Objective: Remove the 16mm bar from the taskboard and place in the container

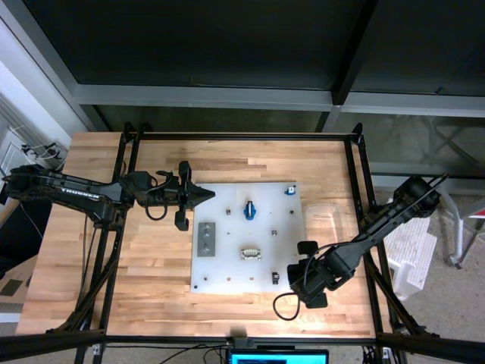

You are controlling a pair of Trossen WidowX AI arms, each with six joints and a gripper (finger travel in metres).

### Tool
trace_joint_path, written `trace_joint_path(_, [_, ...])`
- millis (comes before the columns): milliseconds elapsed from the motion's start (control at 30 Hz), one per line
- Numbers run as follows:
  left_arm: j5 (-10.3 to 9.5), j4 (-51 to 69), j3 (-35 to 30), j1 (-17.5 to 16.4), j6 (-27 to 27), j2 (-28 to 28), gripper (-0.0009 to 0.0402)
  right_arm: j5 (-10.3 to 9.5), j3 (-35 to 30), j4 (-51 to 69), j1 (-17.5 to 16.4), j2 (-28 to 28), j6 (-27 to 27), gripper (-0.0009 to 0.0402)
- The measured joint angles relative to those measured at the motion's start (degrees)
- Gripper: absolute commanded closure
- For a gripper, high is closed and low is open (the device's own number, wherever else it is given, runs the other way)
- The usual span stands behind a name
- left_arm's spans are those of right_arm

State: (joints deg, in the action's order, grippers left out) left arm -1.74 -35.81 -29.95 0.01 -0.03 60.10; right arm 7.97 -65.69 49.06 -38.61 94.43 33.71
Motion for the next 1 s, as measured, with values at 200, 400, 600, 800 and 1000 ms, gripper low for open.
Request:
trace_joint_path(200, [-0.02, 0.0, 0.0, 0.0, 0.0, 0.0, 0.0393, 0.00, -1.5, 2.8, 0.2, -3.1, 0.0, 0.0382])
trace_joint_path(400, [-0.02, 0.0, 0.0, 0.0, 0.0, 0.0, 0.0393, 0.02, -4.5, 6.4, 0.7, -6.1, -0.2, 0.0381])
trace_joint_path(600, [0.00, 0.0, 0.0, 0.0, 0.0, 0.0, 0.0393, 0.02, -9.7, 10.4, 1.2, -7.4, -0.2, 0.0381])
trace_joint_path(800, [0.00, 0.0, 0.0, 0.0, 0.0, 0.0, 0.0393, 0.00, -11.8, 11.7, 1.3, -7.4, -0.2, 0.0381])
trace_joint_path(1000, [0.00, 0.0, 0.0, 0.0, 0.0, 0.0, 0.0393, -0.02, -11.8, 12.1, 1.7, -7.5, -0.2, 0.0381])
